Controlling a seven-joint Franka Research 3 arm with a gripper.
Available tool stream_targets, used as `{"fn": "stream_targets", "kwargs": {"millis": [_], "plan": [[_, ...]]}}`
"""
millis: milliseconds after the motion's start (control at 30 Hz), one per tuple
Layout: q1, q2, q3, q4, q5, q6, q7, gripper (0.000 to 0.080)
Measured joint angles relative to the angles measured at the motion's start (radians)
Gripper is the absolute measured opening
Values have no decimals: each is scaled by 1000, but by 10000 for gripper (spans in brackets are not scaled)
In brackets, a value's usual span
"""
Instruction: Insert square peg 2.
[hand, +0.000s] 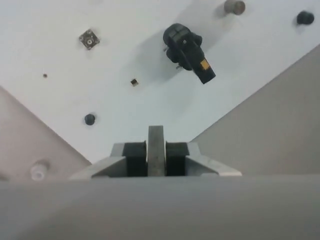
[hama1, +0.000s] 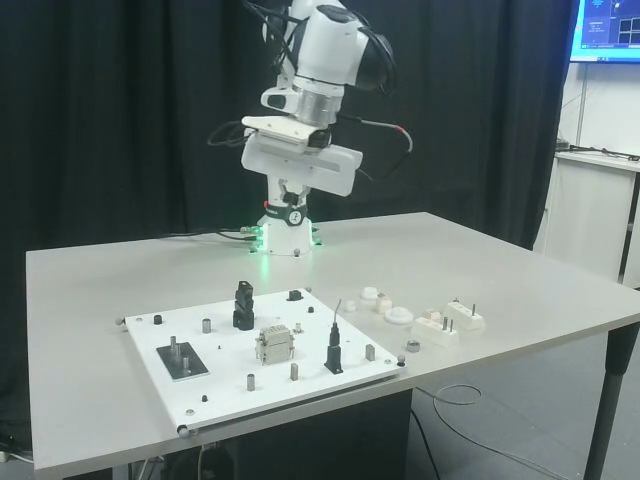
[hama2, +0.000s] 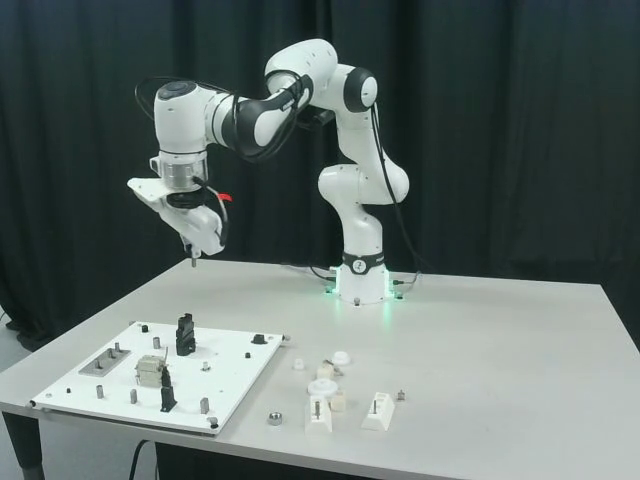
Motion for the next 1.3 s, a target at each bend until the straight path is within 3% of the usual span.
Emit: {"fn": "stream_targets", "kwargs": {"millis": [333, 633, 933, 1300], "plan": [[0, -6, -25, -15, 58, -2, 97, 76], [0, -44, -27, -94, 61, 9, 216, 76], [4, -101, -27, -218, 60, 95, 306, 76], [14, -177, -27, -378, 52, 241, 413, 76]]}}
